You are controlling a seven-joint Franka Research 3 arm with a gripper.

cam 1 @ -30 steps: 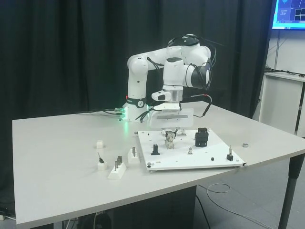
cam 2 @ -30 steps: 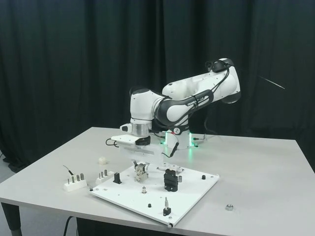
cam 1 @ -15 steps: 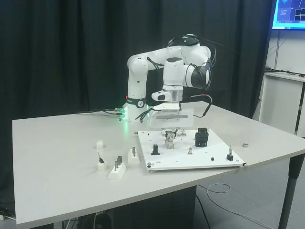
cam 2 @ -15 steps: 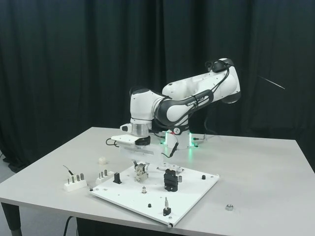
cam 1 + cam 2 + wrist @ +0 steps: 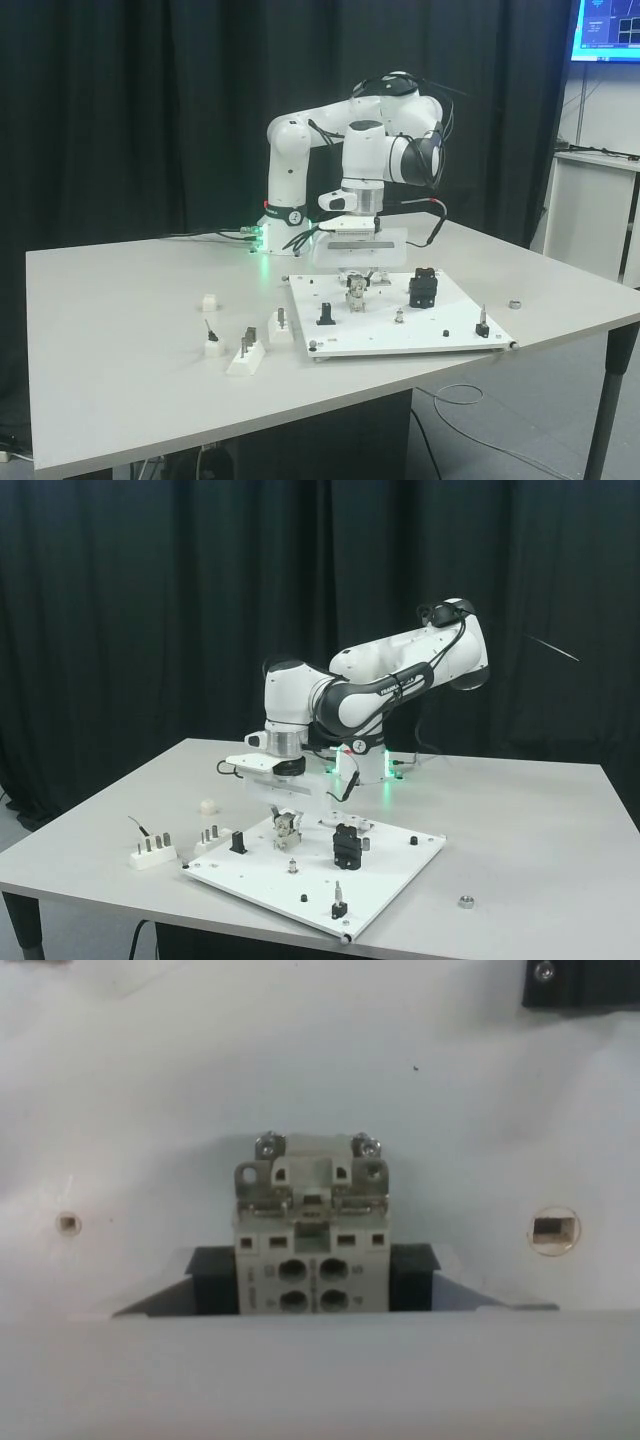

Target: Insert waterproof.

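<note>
The waterproof connector (image 5: 308, 1278) is a pale grey block with round holes in its face. It sits between my black fingers (image 5: 213, 1280), and my gripper (image 5: 311, 1282) is shut on it. A metal clamp (image 5: 310, 1182) with two screws stands against it on the white board (image 5: 450, 1110). In the room views my gripper (image 5: 357, 283) (image 5: 286, 818) hangs low over the white board (image 5: 420, 335) (image 5: 400, 865), with the connector (image 5: 356, 295) (image 5: 287, 830) at the board's surface. I cannot tell whether it is seated.
A black block (image 5: 422, 288) (image 5: 347, 848) and small upright pins stand on the board. White holders (image 5: 245, 355) (image 5: 152, 852) and a small white cube (image 5: 209, 300) (image 5: 208, 805) lie beside it. A nut (image 5: 516, 301) (image 5: 464, 901) rests near the table edge.
The hand seems to have risen very slightly. The connector stays between the fingers, and nothing else has moved.
</note>
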